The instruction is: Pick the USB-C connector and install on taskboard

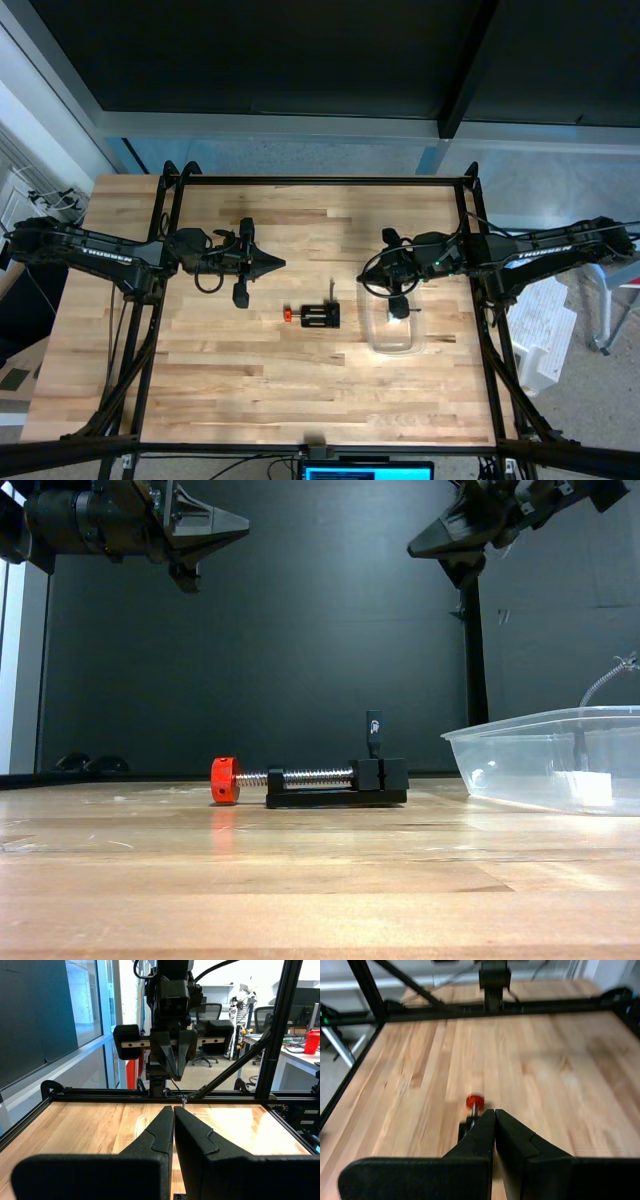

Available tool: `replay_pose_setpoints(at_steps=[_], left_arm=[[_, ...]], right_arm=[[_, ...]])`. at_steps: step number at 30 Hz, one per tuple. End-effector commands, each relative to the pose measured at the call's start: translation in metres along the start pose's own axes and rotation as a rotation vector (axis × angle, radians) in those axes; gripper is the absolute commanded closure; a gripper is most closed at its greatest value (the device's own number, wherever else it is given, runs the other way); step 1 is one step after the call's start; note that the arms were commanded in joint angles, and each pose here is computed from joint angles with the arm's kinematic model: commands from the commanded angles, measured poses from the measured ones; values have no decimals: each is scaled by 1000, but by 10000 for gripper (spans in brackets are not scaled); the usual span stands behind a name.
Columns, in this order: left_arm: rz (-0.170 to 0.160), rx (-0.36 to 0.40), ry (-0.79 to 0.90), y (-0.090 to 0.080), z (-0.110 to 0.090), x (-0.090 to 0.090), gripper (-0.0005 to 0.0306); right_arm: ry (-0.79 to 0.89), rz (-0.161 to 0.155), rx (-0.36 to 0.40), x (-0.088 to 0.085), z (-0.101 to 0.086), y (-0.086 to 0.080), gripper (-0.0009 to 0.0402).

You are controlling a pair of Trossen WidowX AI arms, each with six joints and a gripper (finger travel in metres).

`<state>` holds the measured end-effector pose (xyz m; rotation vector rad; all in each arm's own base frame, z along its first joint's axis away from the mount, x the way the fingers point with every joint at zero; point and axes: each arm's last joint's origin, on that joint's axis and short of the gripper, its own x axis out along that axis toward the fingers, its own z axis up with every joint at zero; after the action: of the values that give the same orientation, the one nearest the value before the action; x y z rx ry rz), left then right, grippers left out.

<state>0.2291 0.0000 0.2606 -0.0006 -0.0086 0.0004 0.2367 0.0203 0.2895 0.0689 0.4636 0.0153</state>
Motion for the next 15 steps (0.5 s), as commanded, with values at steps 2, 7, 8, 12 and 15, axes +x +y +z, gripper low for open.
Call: replay_pose_setpoints(at_steps=[2, 7, 8, 12, 15], left_arm=[[0, 0, 0, 0, 0, 0, 300], [0, 0, 0, 0, 0, 0, 300], [0, 0, 0, 0, 0, 0, 300], [0, 0, 0, 0, 0, 0, 300], [0, 0, 0, 0, 0, 0, 300]], right_arm=[[111, -13, 18, -6, -1, 2, 393], [224, -22, 40, -13, -2, 4, 393], [248, -24, 40, -15, -2, 4, 393], [347, -36, 44, -21, -2, 4, 393], [416, -46, 58, -27, -1, 4, 393]])
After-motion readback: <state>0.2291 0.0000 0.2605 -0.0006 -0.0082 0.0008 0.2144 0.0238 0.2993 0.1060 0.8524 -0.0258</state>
